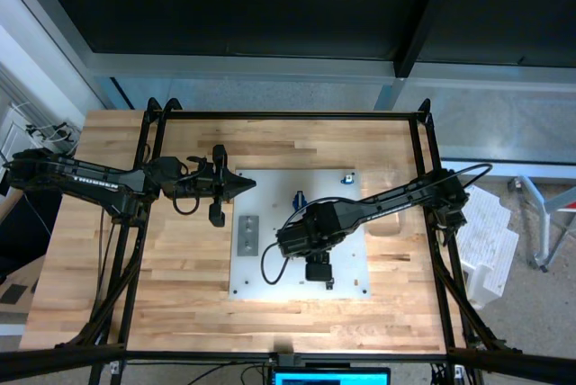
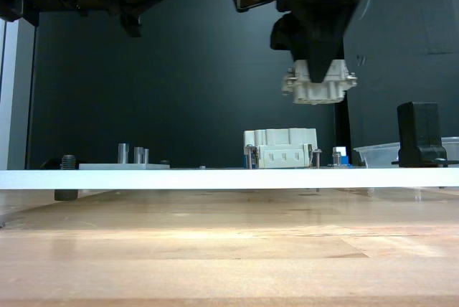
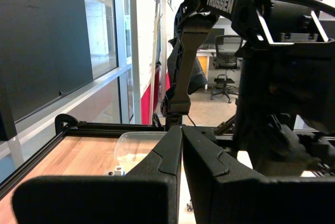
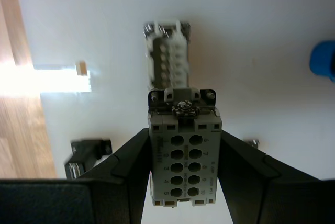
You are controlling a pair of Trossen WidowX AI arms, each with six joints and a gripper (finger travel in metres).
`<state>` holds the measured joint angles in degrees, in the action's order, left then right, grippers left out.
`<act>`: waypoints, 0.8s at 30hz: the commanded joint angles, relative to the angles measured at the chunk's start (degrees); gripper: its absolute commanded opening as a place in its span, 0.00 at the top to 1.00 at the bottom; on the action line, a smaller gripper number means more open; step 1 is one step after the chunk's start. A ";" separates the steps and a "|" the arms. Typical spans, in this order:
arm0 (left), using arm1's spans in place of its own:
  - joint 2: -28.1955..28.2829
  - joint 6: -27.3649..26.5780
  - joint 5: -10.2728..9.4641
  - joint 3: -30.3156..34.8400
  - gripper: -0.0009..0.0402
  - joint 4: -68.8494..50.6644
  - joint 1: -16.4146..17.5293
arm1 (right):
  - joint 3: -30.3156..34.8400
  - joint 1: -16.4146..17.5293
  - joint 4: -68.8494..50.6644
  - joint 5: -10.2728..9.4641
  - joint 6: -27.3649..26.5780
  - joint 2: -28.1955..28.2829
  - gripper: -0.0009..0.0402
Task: Pick the HAN10E connector and install on the hub
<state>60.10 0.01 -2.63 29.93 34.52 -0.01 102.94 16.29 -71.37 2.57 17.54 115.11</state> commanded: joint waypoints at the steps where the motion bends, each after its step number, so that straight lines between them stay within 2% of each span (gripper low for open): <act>1: 0.00 0.00 0.00 0.02 0.98 0.00 0.00 | 2.16 0.04 0.07 -0.02 -0.68 2.27 0.82; 11: 0.00 0.00 0.00 0.02 0.98 0.00 0.00 | 6.58 0.02 0.50 -0.02 -4.63 7.19 0.82; 24: 0.02 0.00 0.00 0.02 0.98 0.00 0.00 | 5.84 -1.11 2.12 0.00 -7.13 7.28 0.82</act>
<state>60.10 0.01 -2.66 29.95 34.50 -0.01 108.92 15.31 -69.32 2.57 10.70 122.34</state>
